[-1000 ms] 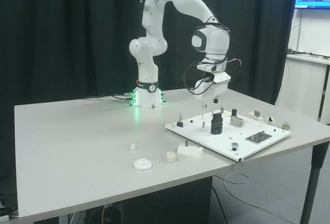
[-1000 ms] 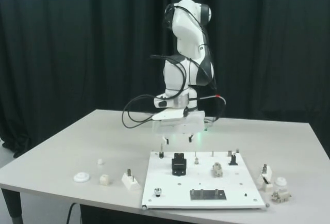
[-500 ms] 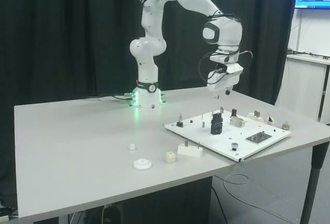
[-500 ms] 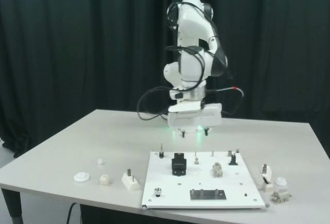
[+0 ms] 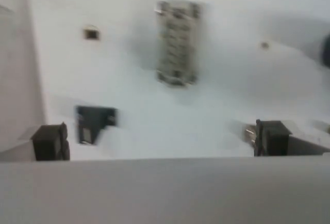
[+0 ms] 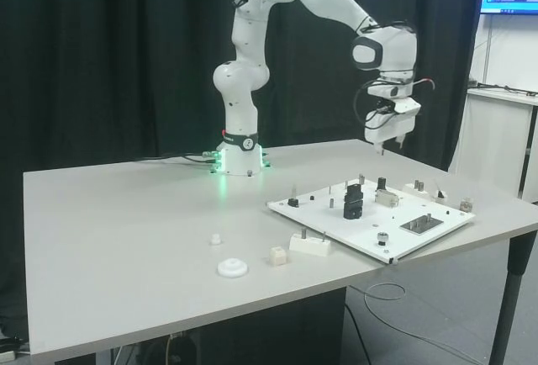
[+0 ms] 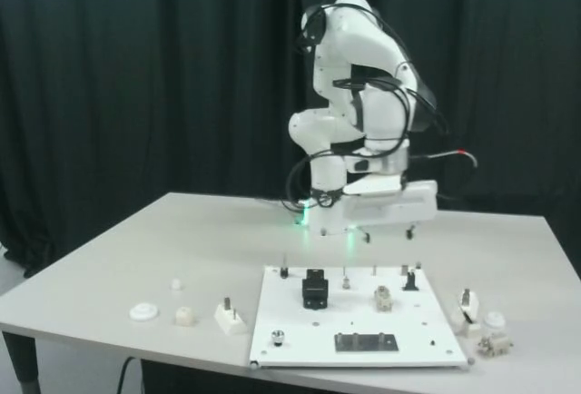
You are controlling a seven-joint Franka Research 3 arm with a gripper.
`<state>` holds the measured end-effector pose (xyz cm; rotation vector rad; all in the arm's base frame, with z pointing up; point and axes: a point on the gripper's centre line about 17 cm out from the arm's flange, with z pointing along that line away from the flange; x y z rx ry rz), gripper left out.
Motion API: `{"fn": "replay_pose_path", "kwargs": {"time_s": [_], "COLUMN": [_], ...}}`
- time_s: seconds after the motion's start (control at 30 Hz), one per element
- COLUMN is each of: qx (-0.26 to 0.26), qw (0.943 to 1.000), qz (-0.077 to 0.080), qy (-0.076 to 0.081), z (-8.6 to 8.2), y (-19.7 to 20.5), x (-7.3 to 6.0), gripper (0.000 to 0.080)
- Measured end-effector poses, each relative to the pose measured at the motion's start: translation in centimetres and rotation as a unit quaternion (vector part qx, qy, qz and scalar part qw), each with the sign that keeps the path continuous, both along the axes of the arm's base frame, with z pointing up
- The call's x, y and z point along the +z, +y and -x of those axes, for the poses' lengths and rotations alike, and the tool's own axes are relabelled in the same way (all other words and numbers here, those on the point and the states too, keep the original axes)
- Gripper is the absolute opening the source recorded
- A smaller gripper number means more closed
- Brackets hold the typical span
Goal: Pick USB.
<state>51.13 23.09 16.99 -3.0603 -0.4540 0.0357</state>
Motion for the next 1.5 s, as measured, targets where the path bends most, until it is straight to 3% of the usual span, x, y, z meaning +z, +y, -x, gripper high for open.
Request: {"fn": "replay_pose_path", "kwargs": {"time_s": [0.3, 0.63, 1.03, 1.5], "qx": [0.004, 0.008, 0.011, 0.054], "qw": [0.9991, 0.9971, 0.9954, 0.9921], "qz": [-0.037, -0.07, -0.092, -0.11], "qy": [-0.022, -0.028, -0.024, -0.025], "z": [-0.4, -1.2, -2.4, -4.2], "y": [6.9, 13.3, 17.0, 17.5], "x": [-1.8, -2.9, -3.9, -5.5], "gripper": [0.08, 0.08, 0.08, 0.08]}}
